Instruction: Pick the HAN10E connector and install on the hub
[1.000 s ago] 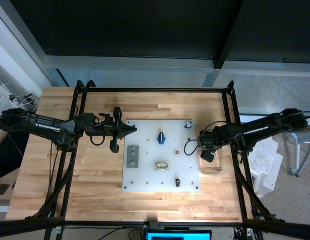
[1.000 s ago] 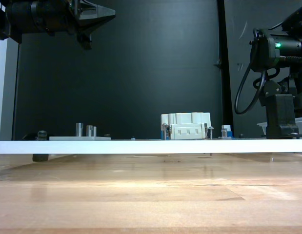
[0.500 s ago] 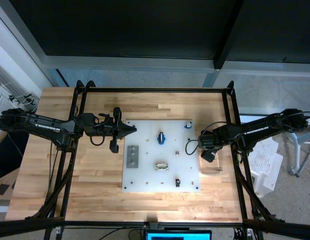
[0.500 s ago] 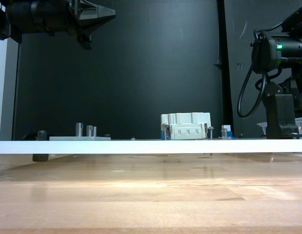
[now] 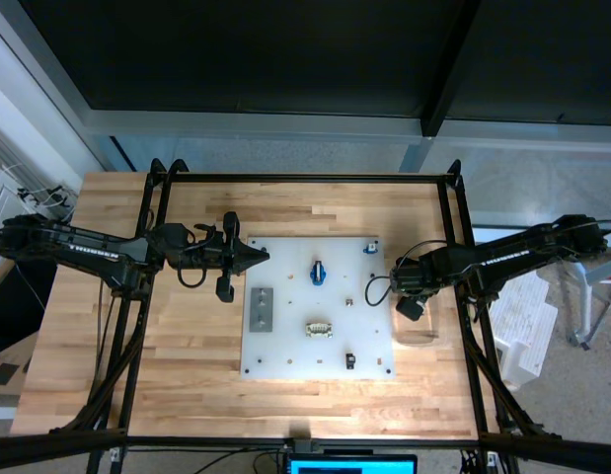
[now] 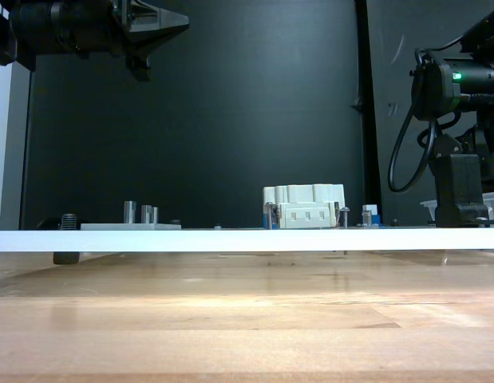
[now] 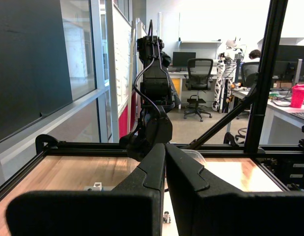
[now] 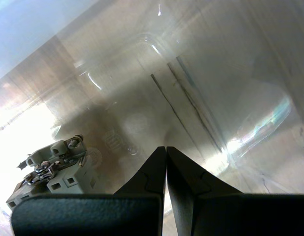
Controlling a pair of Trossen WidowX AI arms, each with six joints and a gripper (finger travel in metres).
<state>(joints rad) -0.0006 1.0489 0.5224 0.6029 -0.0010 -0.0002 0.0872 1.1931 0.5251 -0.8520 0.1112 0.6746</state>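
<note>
A: Where is the left gripper (image 5: 262, 254) hanging?
B: It is hovering high over the far left edge of the white board (image 5: 285, 360), its fingers (image 7: 186, 172) pressing together on nothing.
A: And the right gripper (image 8: 166, 148)?
B: It is pointing down into the clear tray (image 5: 430, 334) just right of the board, its fingers (image 8: 188, 179) closed tip to tip, gripping nothing.
A: Where is the connector (image 8: 48, 173) lying?
B: It is resting inside that tray, near the right gripper's tips but apart from them.
A: And the hub (image 5: 320, 330)?
B: It is standing on the board, between the grey block (image 5: 260, 308) and the small black part (image 5: 351, 359).
</note>
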